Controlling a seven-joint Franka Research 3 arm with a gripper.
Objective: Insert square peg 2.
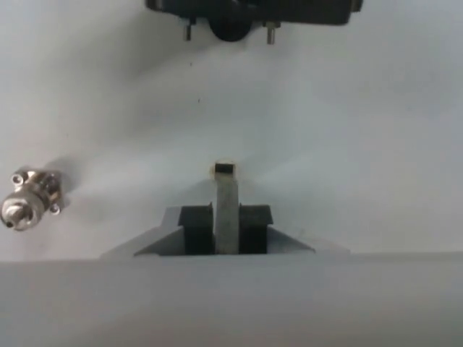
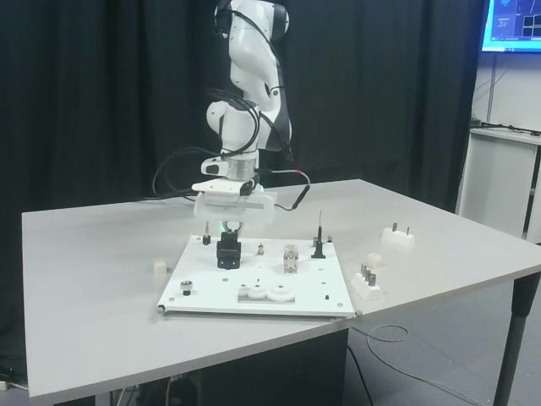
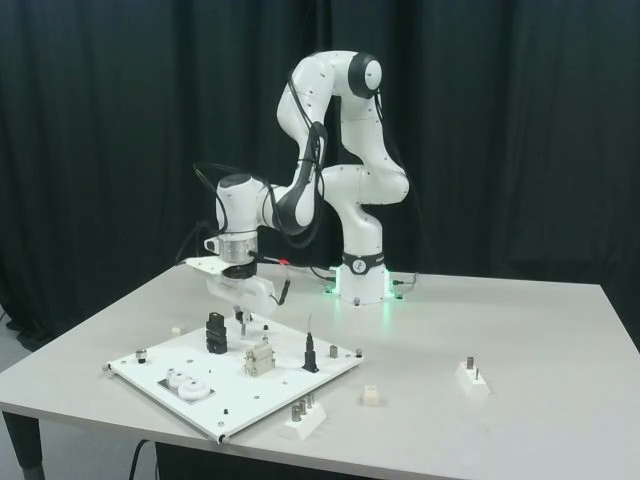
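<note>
Claw: the claw (image 1: 226, 230) was closed on the square peg (image 1: 226, 210), black pads (image 1: 197, 228) pressed against both its sides.
Square peg: it stood upright between the fingers, low over the white board (image 2: 308, 288), its tip just above the surface.
Board: it lay on the grey counter (image 2: 93, 279), carrying a metal connector (image 1: 30, 199) off to one side of the peg.
Beyond: a black fixture (image 1: 253, 11) with two pins stood further along the board.

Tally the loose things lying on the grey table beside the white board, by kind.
White peg holders: 2
Small white blocks: 2
Total: 4
</note>
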